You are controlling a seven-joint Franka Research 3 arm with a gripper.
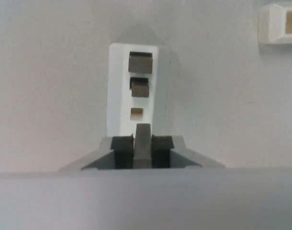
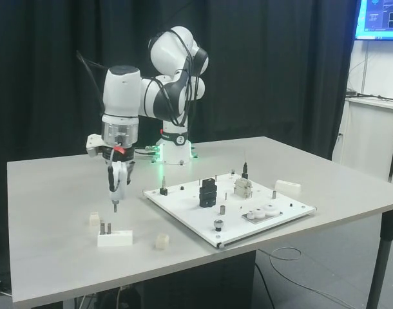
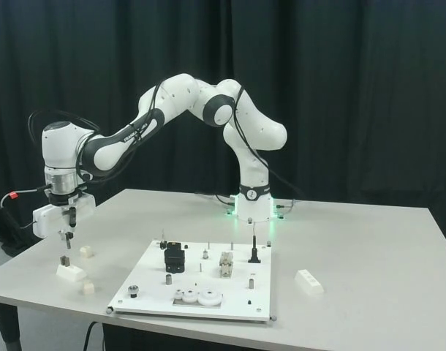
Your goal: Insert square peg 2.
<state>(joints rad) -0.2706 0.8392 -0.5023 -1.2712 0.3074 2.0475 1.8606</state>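
Above the tabletop's near-left part: the hand (image 2: 116, 193) hangs straight down over the white peg holder (image 2: 115, 239), clear of it.
Arm pose: the white arm (image 3: 172, 113) reaches out from its base (image 3: 253, 207) toward 9 o'clock in the second room view, the wrist turned so the fingers point at the tabletop (image 2: 48, 193).
Hand state: the two black fingers (image 1: 121, 149) are pressed against a grey square peg (image 1: 142, 146), pinching it upright between them.
Task thing: the held peg, seen from the wrist, sits just short of the holder's row of holes, in line with it.
Holder: a white block (image 1: 134, 91) lying flat, with two grey pegs (image 1: 140, 62) standing in the two holes farthest from the hand and one smaller hole (image 1: 136, 113) open nearest the held peg.
Nearby: a small white cube (image 2: 94, 218) at 11 o'clock of the holder in the first room view, another (image 2: 161, 241) at 3 o'clock.
White board (image 2: 183, 203): lies well apart at 2 o'clock of the holder, carrying black and grey fittings.
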